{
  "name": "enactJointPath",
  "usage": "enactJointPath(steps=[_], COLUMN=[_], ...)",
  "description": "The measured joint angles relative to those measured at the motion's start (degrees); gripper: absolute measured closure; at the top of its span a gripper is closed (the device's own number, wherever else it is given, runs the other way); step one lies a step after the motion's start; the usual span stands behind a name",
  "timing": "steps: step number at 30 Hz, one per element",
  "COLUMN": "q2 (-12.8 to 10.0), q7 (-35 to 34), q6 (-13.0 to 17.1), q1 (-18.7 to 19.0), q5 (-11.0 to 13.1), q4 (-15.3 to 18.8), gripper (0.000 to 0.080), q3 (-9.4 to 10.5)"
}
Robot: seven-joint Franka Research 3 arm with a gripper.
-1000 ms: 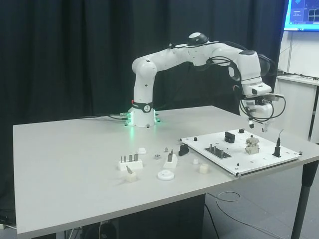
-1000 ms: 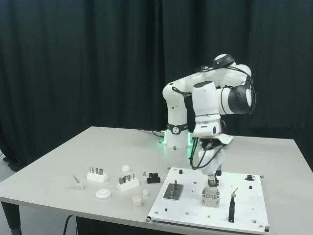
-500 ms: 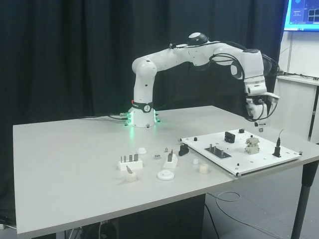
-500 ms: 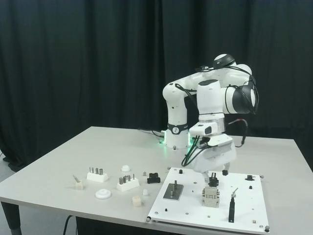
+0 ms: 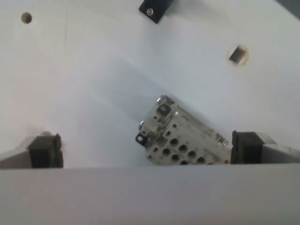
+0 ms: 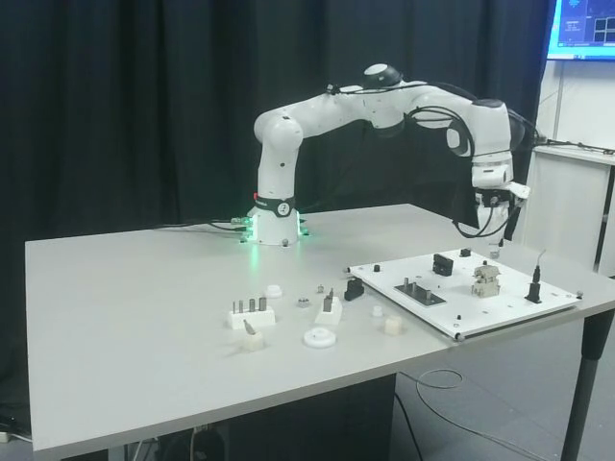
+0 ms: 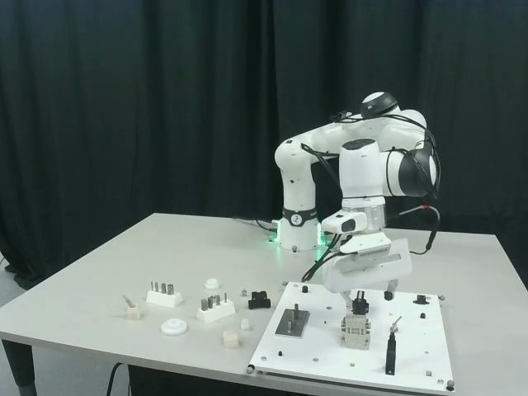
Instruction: Insert waterproof.
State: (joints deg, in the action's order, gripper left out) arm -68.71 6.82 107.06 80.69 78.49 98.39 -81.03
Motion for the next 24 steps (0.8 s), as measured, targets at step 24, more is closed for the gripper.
enactJointPath(steps=[24], q2=[-1.3], q7=[-23.2], q6=[2.9], q1=[3.9], q5=[-5.7], q4=[-0.5], gripper=[0.0003], q3=[0.91])
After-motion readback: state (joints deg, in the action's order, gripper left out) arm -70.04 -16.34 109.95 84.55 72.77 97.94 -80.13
